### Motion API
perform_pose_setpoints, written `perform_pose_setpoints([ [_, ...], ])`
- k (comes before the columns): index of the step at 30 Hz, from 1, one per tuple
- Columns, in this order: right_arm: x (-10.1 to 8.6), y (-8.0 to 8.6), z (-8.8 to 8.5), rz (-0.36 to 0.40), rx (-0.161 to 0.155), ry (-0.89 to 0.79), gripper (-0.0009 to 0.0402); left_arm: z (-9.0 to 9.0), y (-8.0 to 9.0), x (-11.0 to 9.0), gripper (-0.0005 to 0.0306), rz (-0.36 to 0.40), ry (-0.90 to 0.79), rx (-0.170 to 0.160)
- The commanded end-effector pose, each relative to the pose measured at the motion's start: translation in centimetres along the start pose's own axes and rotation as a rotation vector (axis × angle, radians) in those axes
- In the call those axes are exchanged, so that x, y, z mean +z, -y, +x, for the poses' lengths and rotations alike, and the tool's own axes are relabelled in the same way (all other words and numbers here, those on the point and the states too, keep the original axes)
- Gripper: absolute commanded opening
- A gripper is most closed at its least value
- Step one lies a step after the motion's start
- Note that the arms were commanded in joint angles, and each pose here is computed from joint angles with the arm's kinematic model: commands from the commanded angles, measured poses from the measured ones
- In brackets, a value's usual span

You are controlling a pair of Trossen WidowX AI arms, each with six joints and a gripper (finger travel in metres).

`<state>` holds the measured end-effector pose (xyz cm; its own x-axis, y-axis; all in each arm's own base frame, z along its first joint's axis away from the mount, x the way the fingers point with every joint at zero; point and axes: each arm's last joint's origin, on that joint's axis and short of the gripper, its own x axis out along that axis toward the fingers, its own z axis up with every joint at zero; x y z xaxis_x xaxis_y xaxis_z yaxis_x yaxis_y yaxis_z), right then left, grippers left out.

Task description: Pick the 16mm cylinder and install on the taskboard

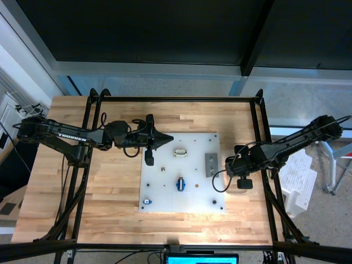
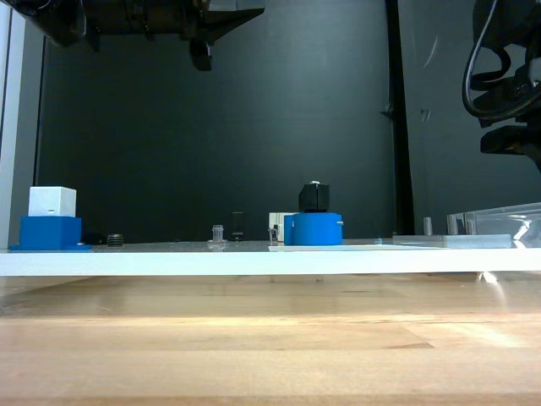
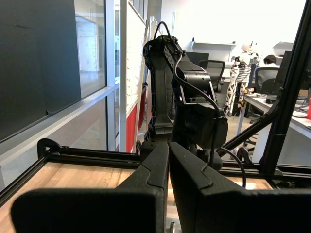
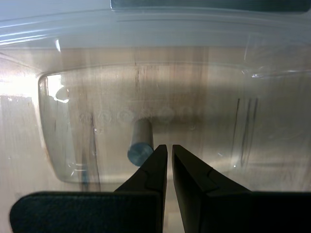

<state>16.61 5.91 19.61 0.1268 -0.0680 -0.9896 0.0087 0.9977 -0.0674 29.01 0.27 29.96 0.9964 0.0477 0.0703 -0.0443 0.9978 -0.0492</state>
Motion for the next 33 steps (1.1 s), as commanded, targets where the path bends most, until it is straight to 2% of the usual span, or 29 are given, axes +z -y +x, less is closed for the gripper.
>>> perform_pose_setpoints([
  [1, -0.07, -0.04, 0.38, 0.000, 0.004, 0.005, 0.0014, 0.00, 0.00, 0.00, 0.0000, 0.000, 0.000, 0.000],
  [10, -0.29, -0.05, 0.81, 0.000, 0.008, -0.001, 0.0021, 0.00, 0.00, 0.00, 0.0000, 0.000, 0.000, 0.000],
  [22, -0.33, -0.07, 0.81, 0.022, 0.005, -0.003, 0.0132, 0.00, -0.01, 0.00, 0.0000, 0.000, 0.000, 0.000],
  [33, -0.34, -0.10, 0.80, 0.024, 0.004, -0.003, 0.0181, 0.00, 0.00, 0.00, 0.0000, 0.000, 0.000, 0.000],
])
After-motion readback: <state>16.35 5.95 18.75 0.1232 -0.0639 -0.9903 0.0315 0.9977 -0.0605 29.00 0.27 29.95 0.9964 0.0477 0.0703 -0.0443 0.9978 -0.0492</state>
